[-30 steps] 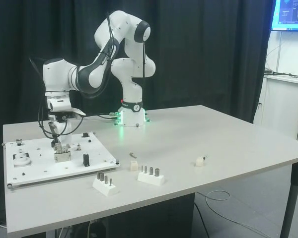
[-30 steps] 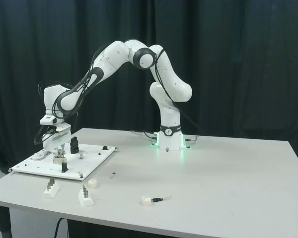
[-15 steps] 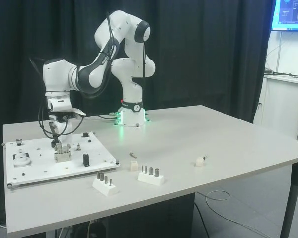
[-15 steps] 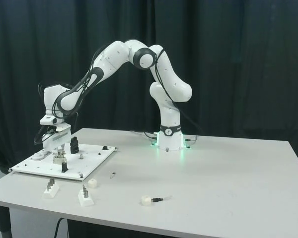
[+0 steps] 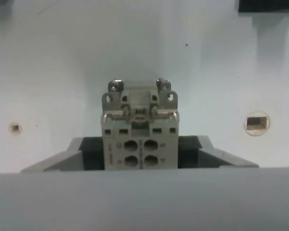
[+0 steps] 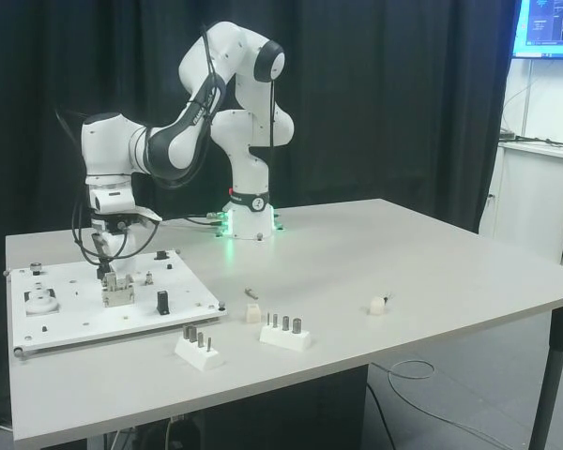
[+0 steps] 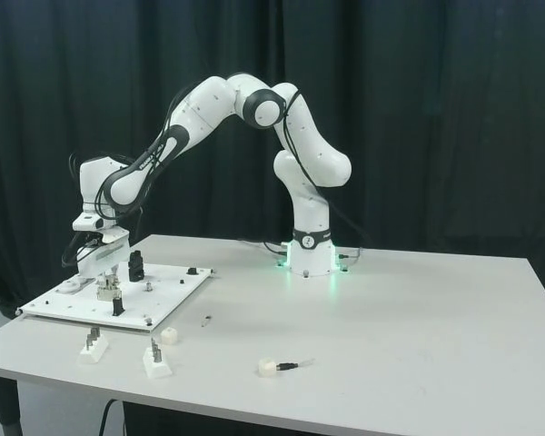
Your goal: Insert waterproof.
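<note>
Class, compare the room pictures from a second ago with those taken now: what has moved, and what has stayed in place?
The gripper has risen a little above the connector on the white board; the wrist sits slightly higher. Nothing was visibly taken hold of or let go. The connector, the board and the small parts on the table stayed put.

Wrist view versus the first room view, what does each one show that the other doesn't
Only the wrist view shows the connector's face close up: four round sockets in a square, with two screws at the far end. Only the first room view shows the whole arm, the green light at its base, the two white pin blocks and the small white piece on the grey table. Both show the connector on the white board, directly beneath the hand.
</note>
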{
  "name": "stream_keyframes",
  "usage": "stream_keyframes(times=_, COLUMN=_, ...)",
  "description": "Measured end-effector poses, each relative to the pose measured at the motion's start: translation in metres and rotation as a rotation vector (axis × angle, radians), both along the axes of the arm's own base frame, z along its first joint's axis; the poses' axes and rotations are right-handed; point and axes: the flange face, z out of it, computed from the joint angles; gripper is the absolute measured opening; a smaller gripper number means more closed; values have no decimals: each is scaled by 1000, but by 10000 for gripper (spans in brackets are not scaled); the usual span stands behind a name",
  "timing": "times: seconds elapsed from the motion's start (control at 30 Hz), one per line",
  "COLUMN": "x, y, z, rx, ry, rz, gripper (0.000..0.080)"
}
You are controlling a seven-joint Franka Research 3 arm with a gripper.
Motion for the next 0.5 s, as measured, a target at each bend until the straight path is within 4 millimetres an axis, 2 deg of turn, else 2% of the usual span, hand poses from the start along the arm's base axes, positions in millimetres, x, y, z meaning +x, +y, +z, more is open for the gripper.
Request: stream_keyframes(times=0.5, x=0, y=0, z=0, rx=4, ry=1, rz=-7, gripper=312)
